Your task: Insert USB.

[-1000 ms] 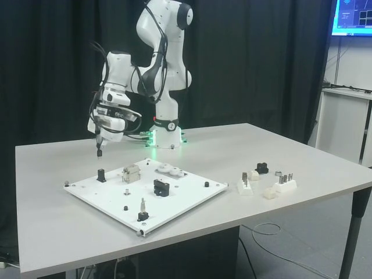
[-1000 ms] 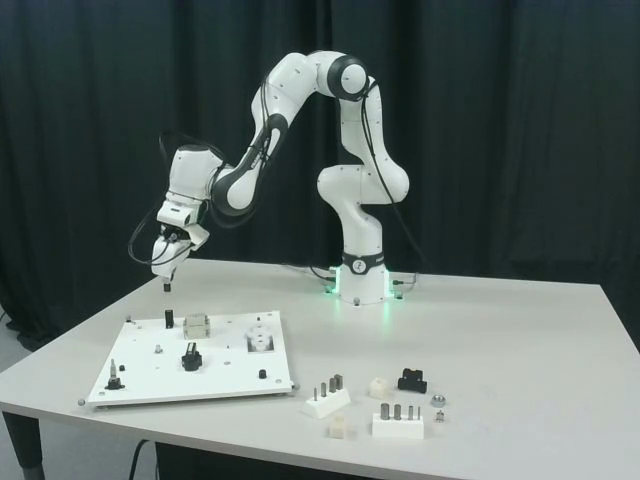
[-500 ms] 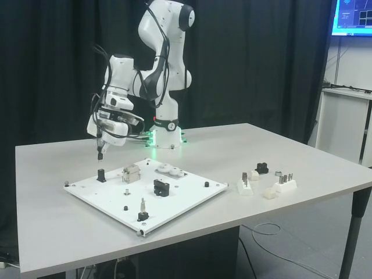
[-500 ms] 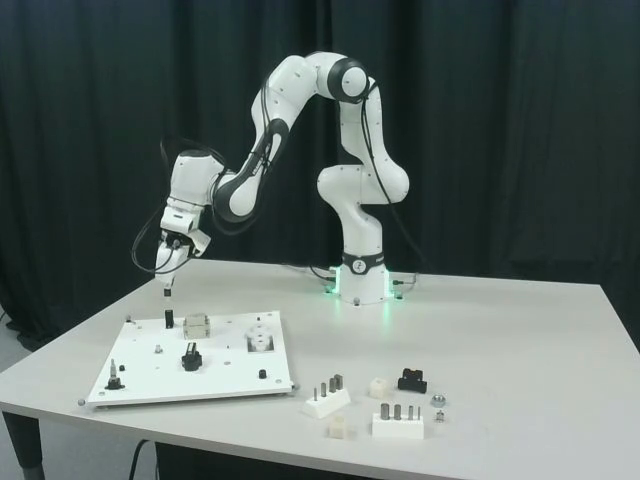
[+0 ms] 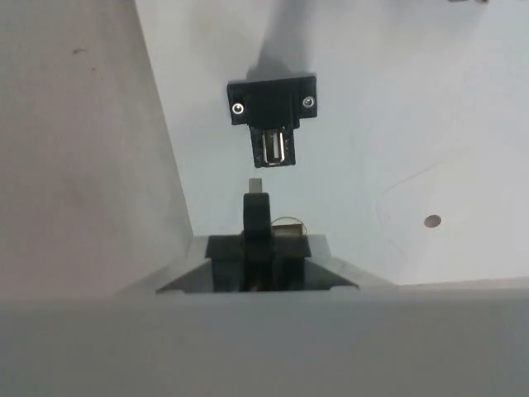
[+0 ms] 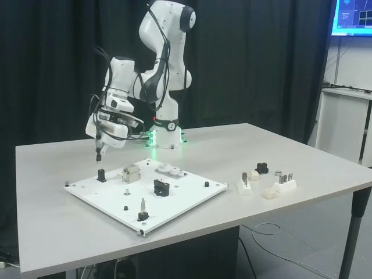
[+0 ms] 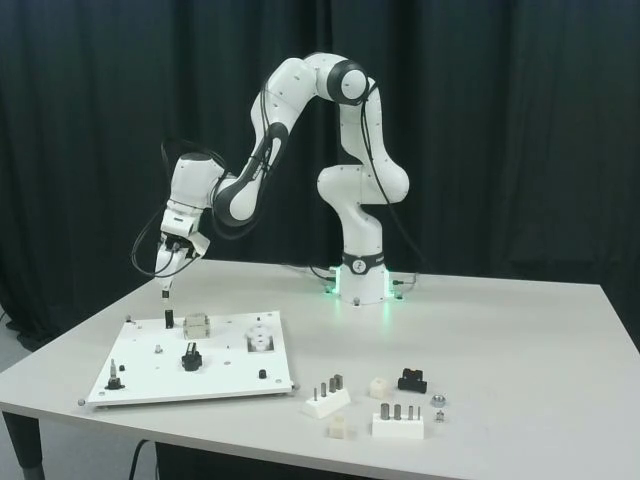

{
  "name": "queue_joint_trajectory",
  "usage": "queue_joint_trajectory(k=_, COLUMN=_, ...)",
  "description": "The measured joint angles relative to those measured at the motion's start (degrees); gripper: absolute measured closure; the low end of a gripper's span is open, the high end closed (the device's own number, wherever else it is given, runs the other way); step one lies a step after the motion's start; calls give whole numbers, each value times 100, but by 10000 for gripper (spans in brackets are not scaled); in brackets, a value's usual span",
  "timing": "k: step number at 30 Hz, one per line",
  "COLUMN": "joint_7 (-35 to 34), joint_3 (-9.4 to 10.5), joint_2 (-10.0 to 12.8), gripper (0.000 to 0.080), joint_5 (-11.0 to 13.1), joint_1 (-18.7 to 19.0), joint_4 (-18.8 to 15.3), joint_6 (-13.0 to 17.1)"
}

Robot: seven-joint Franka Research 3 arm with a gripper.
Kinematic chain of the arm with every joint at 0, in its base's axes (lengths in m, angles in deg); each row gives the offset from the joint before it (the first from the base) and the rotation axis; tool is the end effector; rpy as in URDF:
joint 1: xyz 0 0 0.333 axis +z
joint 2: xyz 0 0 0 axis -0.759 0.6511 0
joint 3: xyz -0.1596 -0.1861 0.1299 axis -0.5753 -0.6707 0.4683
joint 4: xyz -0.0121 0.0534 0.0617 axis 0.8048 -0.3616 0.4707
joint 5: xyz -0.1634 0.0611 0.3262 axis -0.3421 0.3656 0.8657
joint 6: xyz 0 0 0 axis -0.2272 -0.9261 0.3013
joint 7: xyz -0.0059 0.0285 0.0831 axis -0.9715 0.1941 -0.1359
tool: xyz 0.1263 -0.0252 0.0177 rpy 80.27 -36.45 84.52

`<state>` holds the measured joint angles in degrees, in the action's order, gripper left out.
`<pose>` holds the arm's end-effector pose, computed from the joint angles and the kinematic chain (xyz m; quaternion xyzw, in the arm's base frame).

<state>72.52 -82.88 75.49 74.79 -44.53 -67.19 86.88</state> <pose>0.3535 -0.3782 0.2473 0.8437 0.5132 -0.0480 0.1502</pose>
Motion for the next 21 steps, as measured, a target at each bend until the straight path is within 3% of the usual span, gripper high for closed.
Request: queue_joint_trajectory(k=21, joint_7=240, joint_3=112, joint_2=131, gripper=738, joint_5=7, joint_1=-31, joint_4=45, joint_6=55)
